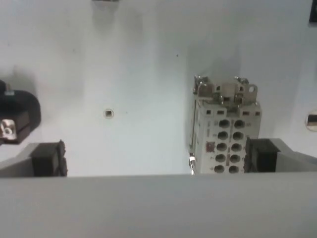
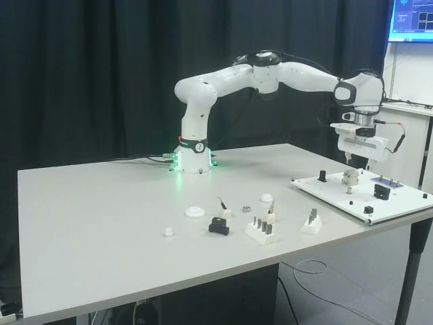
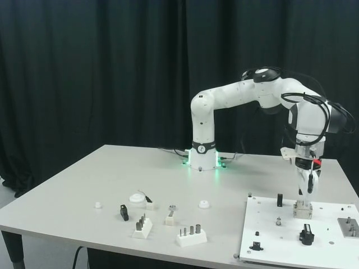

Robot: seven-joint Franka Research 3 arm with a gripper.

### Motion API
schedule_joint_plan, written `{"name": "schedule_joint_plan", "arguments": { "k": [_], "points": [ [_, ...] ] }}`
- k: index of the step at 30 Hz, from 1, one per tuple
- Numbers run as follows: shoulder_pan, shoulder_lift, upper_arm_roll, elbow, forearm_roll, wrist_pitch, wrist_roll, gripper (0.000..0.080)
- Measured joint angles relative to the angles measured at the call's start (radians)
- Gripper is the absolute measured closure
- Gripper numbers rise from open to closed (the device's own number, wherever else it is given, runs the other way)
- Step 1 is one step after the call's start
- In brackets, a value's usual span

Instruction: Pick bolt 4.

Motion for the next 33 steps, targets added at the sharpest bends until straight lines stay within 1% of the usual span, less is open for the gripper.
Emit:
{"name": "schedule_joint_plan", "arguments": {
  "k": [8, 19, 25, 33],
  "points": [
    [-0.005, 0.0, -0.018, 0.0, -0.019, -0.013, -0.019, 0.0003],
    [-0.024, 0.0, -0.025, 0.0, -0.053, -0.019, -0.056, 0.0003],
    [-0.038, 0.0, -0.025, 0.0, -0.104, -0.015, -0.102, 0.0003],
    [-0.068, 0.0, -0.025, 0.0, -0.208, -0.01, -0.181, 0.0003]
  ]
}}
